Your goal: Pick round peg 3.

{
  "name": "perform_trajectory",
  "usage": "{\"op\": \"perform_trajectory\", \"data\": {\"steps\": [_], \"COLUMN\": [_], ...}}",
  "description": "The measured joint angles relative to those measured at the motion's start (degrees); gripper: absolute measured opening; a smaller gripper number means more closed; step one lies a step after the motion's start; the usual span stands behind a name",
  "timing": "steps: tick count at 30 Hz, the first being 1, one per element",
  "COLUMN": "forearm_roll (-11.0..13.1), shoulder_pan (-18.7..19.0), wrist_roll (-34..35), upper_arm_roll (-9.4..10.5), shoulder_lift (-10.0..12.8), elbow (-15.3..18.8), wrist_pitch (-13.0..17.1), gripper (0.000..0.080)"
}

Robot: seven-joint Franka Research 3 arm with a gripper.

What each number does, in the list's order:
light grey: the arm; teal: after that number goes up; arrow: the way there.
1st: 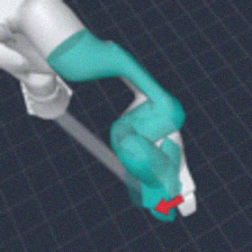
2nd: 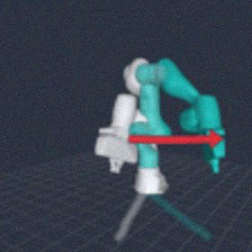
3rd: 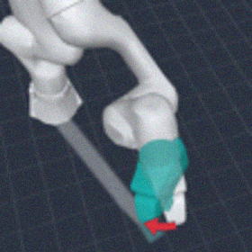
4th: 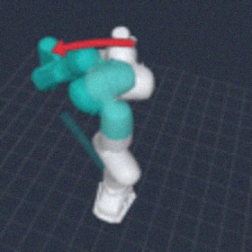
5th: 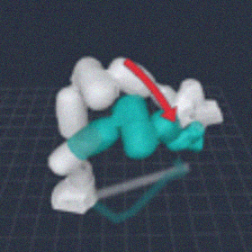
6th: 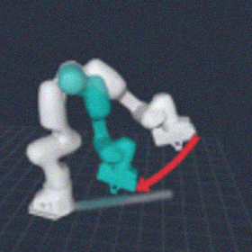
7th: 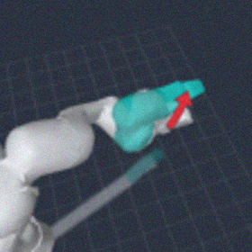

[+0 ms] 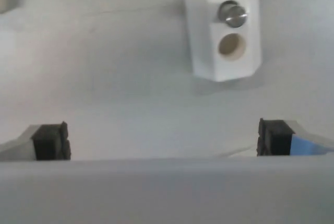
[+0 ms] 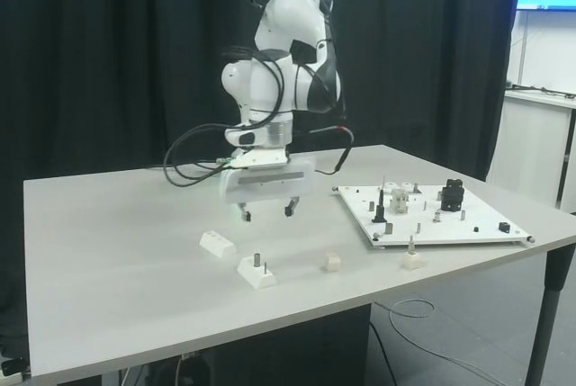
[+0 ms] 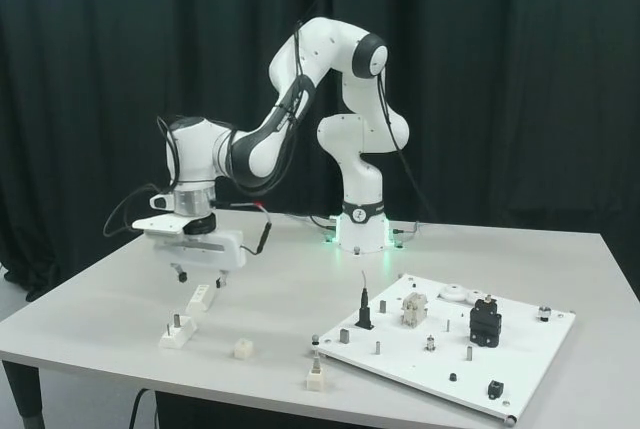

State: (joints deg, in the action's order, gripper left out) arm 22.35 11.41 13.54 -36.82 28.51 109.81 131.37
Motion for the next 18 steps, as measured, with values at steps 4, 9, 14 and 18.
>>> {"op": "perform_trajectory", "data": {"steps": [4, 9, 14, 18], "forearm_roll": [0.97, 2.43, 3.38, 4.72], "shoulder_pan": [-1.42, -2.72, -3.36, -3.75], "wrist_roll": [-2.1, -5.25, -9.69, -13.33], "upper_arm_roll": [1.29, 2.68, 3.21, 3.33], "shoulder_lift": [0.26, 1.11, 2.18, 2.83], "elbow": [1.21, 2.01, 2.17, 2.15], "wrist_pitch": [3.39, 6.96, 9.09, 9.83], "gripper": [0.08, 0.08, 0.08, 0.08]}}
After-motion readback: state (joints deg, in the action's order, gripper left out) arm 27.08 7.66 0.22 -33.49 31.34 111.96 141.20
